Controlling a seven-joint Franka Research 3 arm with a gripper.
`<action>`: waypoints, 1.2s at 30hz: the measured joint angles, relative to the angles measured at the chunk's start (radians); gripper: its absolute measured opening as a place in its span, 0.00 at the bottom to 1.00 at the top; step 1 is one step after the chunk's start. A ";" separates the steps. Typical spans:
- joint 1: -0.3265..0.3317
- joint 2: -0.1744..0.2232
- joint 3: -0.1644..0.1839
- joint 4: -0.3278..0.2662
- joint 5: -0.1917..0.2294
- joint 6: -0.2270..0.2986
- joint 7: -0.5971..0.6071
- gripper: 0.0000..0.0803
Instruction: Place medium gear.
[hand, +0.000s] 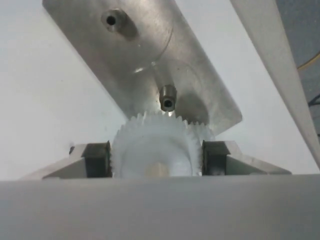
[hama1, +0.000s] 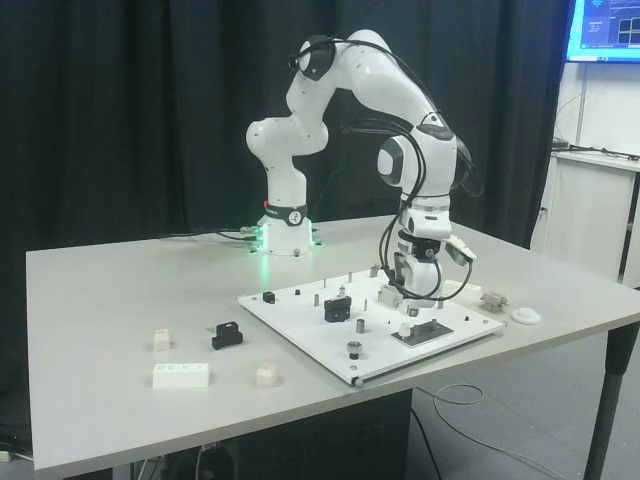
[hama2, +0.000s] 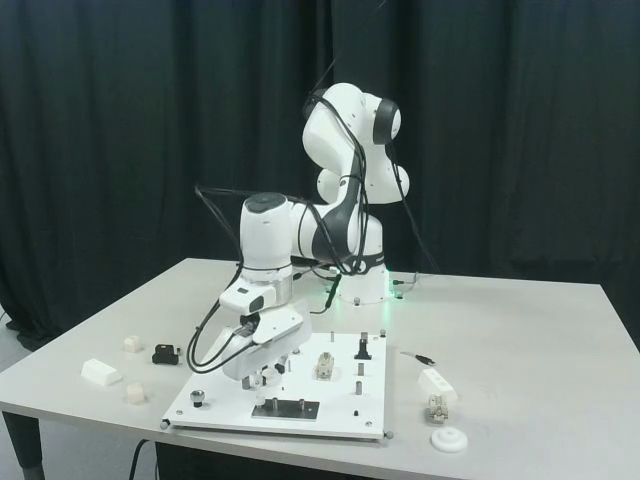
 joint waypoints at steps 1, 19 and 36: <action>0.000 0.002 0.000 0.000 0.000 0.001 0.002 0.49; -0.001 0.015 0.003 0.001 0.001 0.013 0.022 0.49; -0.001 0.015 0.003 0.020 0.001 0.013 0.047 0.49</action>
